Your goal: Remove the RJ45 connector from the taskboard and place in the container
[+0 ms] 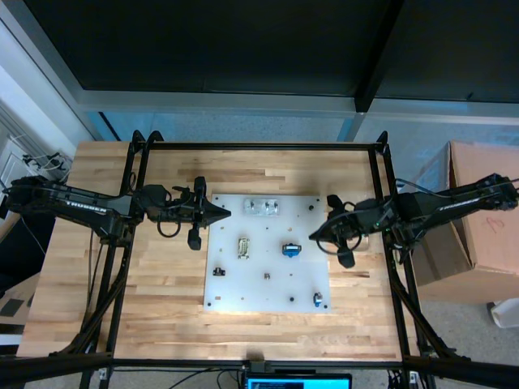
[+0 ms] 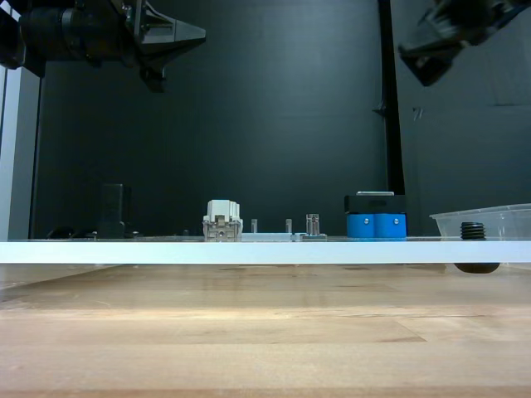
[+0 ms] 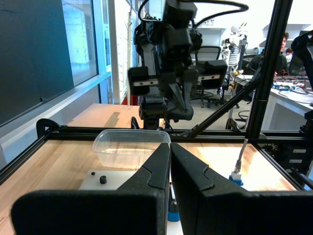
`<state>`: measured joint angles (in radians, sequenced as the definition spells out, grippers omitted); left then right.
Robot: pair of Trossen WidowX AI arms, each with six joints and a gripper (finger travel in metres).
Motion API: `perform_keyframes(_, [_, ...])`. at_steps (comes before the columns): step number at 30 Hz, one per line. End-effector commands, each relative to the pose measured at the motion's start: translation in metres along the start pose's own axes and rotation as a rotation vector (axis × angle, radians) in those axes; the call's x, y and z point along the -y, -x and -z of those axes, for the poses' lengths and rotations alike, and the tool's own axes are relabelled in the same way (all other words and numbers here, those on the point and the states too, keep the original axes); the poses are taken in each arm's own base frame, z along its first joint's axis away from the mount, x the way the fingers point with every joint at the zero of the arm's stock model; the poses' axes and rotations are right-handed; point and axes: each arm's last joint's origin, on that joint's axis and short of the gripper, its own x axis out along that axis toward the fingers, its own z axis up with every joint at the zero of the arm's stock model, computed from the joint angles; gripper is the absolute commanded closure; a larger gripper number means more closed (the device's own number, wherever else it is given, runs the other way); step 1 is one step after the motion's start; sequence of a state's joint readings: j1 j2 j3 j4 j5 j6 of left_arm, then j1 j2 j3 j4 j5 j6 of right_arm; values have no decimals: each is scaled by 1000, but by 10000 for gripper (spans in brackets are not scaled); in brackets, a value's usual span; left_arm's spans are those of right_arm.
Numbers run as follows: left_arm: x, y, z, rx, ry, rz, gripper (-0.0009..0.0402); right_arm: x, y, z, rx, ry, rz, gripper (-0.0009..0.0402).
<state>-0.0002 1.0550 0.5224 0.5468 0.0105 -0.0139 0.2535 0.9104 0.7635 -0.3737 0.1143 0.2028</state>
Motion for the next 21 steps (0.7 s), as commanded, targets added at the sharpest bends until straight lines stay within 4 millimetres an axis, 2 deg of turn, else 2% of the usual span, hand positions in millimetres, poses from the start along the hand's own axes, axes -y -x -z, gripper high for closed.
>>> perform_keyframes(1, [0,0,0,0,0,0,393,-9,3,7,-67,-20,-5,394])
perform_keyframes(12, [0,0,0,0,0,0,393,-44,19,21,-267,-57,-11,394])
perform_keyframes(21, [0,0,0,0,0,0,393,-77,14,17,-421,-28,27,394])
